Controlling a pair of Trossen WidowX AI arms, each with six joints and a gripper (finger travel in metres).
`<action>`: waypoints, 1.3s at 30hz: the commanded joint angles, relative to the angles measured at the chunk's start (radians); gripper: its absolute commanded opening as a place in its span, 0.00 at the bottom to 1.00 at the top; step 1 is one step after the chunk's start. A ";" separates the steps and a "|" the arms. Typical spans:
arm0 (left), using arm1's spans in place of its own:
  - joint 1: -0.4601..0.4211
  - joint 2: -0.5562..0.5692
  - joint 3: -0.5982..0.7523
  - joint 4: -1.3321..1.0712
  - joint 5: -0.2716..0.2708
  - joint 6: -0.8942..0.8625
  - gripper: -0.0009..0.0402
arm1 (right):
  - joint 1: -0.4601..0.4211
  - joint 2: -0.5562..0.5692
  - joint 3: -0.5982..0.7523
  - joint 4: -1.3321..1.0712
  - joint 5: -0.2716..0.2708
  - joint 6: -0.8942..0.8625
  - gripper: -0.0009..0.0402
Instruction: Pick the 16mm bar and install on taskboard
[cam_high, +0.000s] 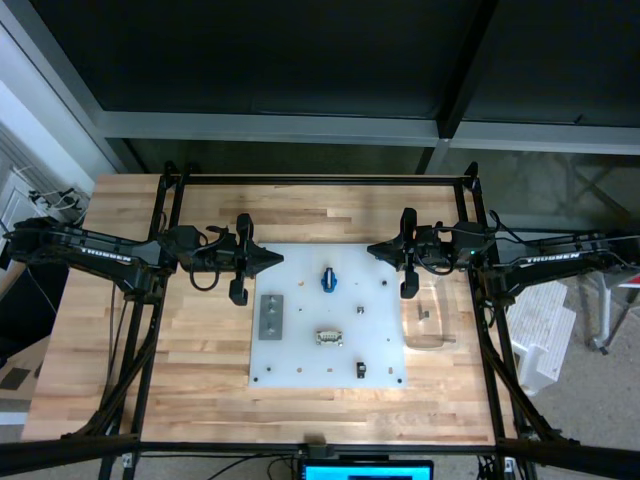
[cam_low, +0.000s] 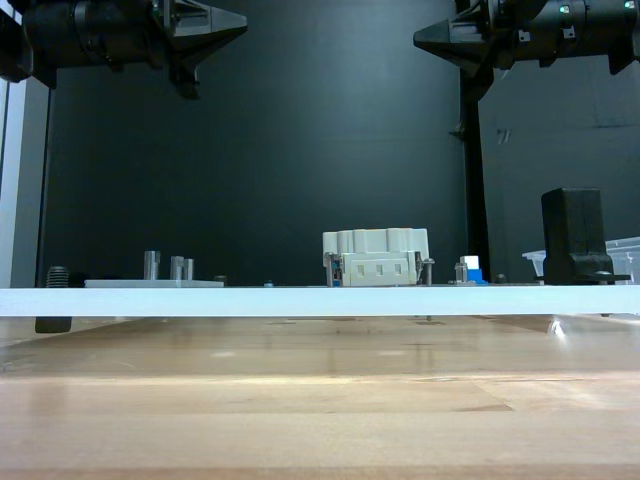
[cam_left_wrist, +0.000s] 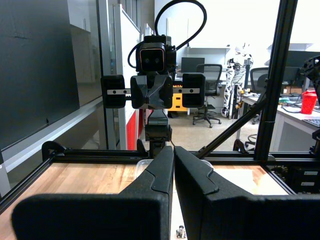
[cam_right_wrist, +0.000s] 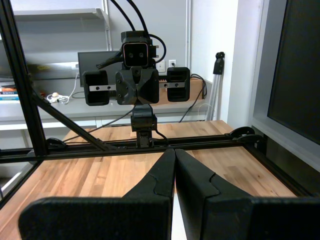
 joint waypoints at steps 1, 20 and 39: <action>0.000 0.000 0.000 0.000 0.000 0.000 0.02 | 0.000 0.000 0.000 0.002 0.000 0.000 0.02; 0.000 0.000 0.000 0.000 0.000 0.000 0.02 | 0.000 0.000 0.000 -0.002 0.000 0.011 0.02; 0.000 0.000 0.000 0.000 0.000 0.000 0.02 | 0.022 0.002 0.309 -0.806 -0.001 0.083 0.02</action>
